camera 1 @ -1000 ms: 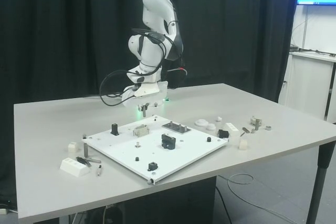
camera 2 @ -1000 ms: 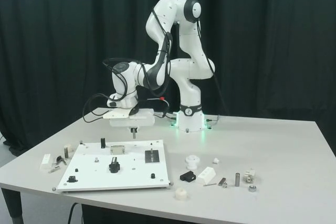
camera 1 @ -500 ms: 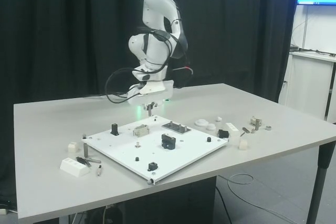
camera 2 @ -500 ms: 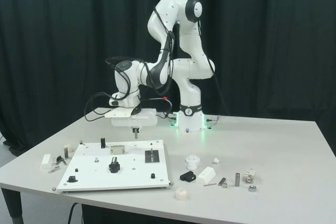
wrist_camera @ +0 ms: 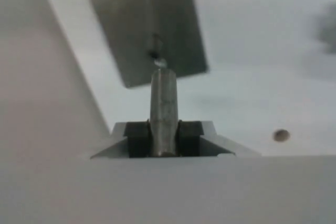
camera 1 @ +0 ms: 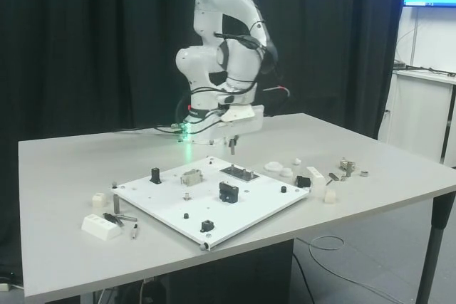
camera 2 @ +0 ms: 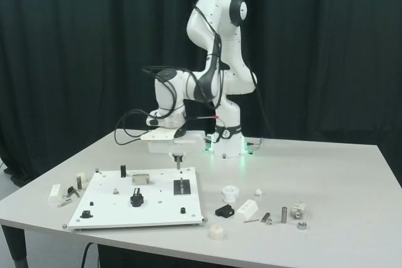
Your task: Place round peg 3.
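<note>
1. The tool (wrist_camera: 164,153) is clamped on the round peg (wrist_camera: 164,111), which hangs upright from it.
2. Carrying step, I'd say: the peg hovers clear above the white board (camera 2: 135,202), with the grey plate (wrist_camera: 144,22) below.
3. Next, line it up over its hole and lower it straight down.

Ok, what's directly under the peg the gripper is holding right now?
Under the round peg in the gripper sits the grey plate on the white board. The peg's tip covers part of the plate, so no hole shows there.
</note>
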`<action>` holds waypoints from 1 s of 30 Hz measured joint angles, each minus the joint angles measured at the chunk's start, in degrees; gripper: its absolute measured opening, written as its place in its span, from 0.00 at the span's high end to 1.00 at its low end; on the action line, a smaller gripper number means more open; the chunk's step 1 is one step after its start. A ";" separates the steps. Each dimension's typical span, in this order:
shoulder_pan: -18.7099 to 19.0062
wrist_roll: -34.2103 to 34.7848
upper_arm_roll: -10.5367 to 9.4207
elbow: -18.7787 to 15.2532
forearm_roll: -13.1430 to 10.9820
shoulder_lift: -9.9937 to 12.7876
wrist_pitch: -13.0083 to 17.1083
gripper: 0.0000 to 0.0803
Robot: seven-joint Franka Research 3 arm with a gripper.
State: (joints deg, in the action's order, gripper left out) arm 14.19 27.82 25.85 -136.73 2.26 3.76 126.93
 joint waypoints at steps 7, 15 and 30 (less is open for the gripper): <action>3.98 4.82 -1.33 1.18 -0.09 0.05 0.00 0.86; 7.00 7.38 -2.94 2.89 -0.09 1.08 0.09 0.86; 7.88 7.42 -6.05 7.94 -0.09 8.03 0.21 0.86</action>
State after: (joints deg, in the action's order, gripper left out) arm 22.07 35.24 19.80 -128.79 2.17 11.79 127.14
